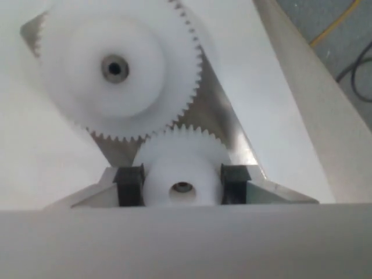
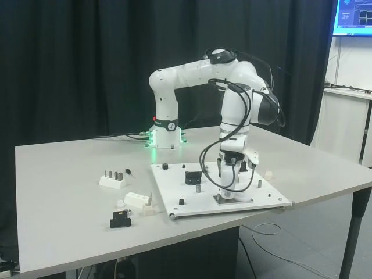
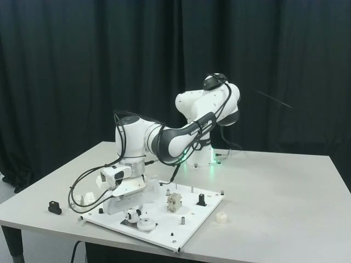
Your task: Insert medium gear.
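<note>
Wrist view: the end effector [image 1: 182, 185] clamps the white medium gear [image 1: 182, 168] by its hub, teeth touching the large gear [image 1: 116, 70]; it looks light, rigid and slick.

Room views: the end effector [image 2: 233, 189] sits low over the white board [image 2: 174, 186] on the surface [image 2: 58, 168].

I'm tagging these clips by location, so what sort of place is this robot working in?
Most likely a robotics lab or test cell: a white arm bolted to a grey table, black curtains closing it off, and a white assembly board carrying gears and pegs.
</note>
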### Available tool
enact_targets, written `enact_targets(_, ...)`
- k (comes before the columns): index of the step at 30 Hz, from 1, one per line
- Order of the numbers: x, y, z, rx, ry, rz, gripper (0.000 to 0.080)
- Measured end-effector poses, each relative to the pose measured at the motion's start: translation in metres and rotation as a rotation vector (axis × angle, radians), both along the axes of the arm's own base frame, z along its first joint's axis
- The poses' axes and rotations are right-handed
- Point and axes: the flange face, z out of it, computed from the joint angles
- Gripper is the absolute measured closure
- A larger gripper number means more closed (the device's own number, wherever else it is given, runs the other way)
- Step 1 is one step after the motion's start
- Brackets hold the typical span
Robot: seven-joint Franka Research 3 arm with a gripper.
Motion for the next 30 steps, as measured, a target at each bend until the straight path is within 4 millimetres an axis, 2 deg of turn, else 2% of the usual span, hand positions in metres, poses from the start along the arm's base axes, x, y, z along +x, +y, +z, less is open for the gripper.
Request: enact_targets(30,-0.0004,-0.0007,-0.0001,0.011,0.008,0.457,0.0524)
